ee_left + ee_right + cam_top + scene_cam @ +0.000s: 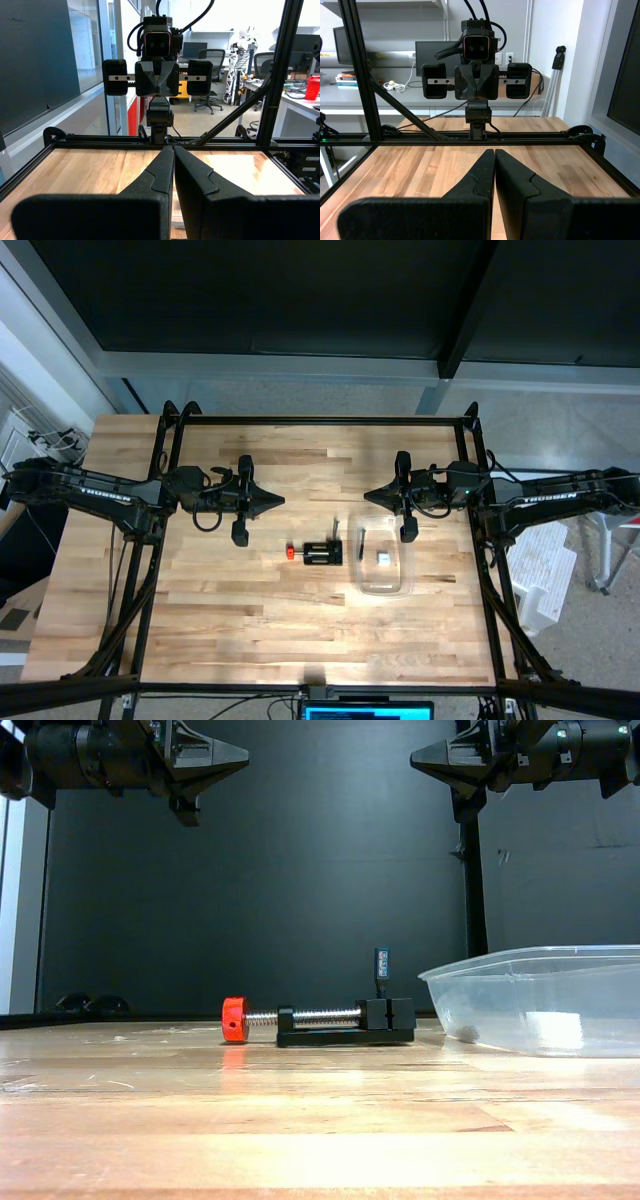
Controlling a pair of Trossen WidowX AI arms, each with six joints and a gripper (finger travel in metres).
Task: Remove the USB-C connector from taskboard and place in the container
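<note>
While both arms hang high above the desk (200, 630), nothing is yet taken.

- **Left gripper** (272, 502): 10 o'clock of the taskboard (322, 554); fingers pressed together, empty.
- **Right gripper** (374, 495): 12 o'clock of the container (409, 565); fingers likewise together, empty.
- **USB-C connector** (360, 545): slim black stick at 3 o'clock of the taskboard, against the container's 9 o'clock wall. Whether seated or free, cannot tell.
- **Recommended:** right arm, being nearer. Part fingers first, descend squarely, pinch the narrow sides, draw straight out, spare the container wall.

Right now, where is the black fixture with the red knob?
High view: fixture central, left of the clear plastic tray; left gripper, right gripper raised either side.
</note>
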